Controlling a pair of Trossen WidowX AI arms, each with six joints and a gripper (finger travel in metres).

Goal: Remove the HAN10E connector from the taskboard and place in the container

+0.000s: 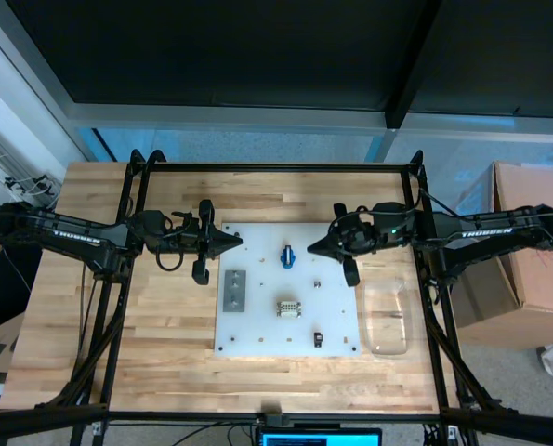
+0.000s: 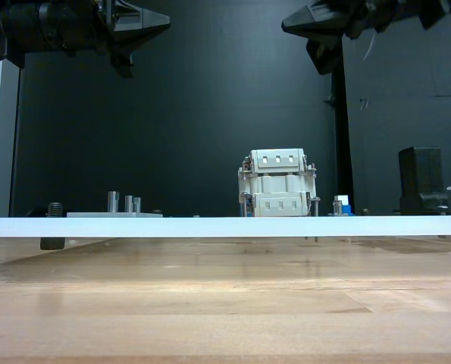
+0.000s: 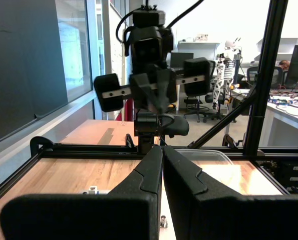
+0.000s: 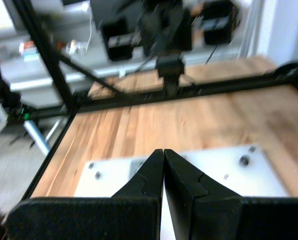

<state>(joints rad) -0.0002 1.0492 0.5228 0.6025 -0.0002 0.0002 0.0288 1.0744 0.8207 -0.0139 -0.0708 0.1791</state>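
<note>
Wooden tabletop [image 2: 225, 303] fills the near foreground, and beyond it the white taskboard [image 1: 257, 330] carries the HAN10E connector [image 1: 288, 308], which stands upright in its seat about midway between the board's left and right edges, nearer the near edge than the far one. From table height it looks squarely seated and level, with nothing touching it. The left gripper [image 1: 242, 238] hangs high over the board's far left corner, fingers pressed together on nothing. The right gripper [image 1: 311, 249] hovers at similar height over the far right part of the board, also closed and empty. A blue part [image 1: 287, 255] sits between the two tips, a grey metal block [image 1: 233, 290] lies toward the left edge, and a small black part [image 1: 319, 338] stands by the near edge. The clear container [image 1: 386, 325] rests on the table just beside the board's right edge. The approach has not begun. To do it well, the chosen gripper should probably spread wide first, descend squarely over the upper housing, clamp across its flat sides, and draw straight up without tilting.
</note>
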